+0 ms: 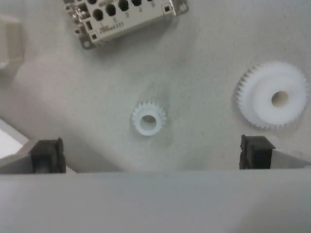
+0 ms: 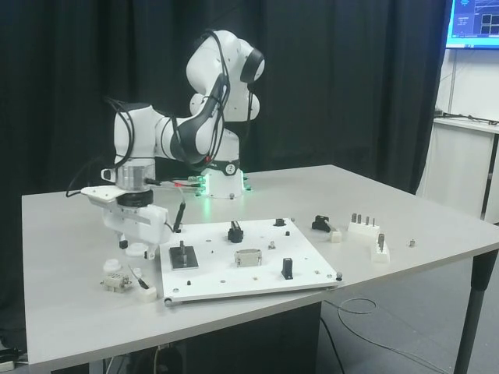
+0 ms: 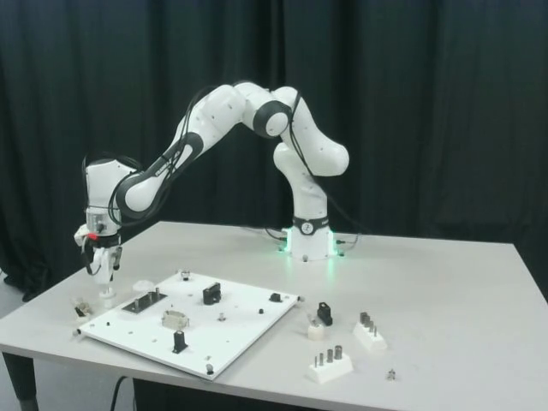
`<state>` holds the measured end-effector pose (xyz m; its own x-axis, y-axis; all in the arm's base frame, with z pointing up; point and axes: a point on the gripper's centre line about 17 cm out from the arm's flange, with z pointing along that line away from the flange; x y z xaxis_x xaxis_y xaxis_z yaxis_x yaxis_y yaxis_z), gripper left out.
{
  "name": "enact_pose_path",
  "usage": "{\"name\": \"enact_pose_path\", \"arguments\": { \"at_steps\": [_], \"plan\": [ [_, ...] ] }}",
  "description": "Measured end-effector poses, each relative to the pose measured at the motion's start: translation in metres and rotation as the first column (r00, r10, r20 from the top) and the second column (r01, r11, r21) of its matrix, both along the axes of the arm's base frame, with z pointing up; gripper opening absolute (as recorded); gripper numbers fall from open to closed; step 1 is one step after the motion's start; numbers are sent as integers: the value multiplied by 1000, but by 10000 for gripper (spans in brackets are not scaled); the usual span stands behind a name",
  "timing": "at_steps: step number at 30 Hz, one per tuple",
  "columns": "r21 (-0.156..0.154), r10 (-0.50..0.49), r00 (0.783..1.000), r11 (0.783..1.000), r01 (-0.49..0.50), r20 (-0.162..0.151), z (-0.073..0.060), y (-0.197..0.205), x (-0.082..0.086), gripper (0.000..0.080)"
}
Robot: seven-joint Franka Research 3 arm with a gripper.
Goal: Pick small gear.
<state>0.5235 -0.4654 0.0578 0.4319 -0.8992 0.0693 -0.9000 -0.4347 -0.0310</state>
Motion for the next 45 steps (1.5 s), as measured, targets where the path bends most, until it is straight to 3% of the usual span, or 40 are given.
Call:
{"name": "enact_pose_path", "arguments": {
  "at_steps": [22,45],
  "plan": [
    [12,-20,999,1000,20,-36,-26,4,-6,800],
    [5,-15,1000,1000,15,-25,-47,-1,9,800]
  ]
}}
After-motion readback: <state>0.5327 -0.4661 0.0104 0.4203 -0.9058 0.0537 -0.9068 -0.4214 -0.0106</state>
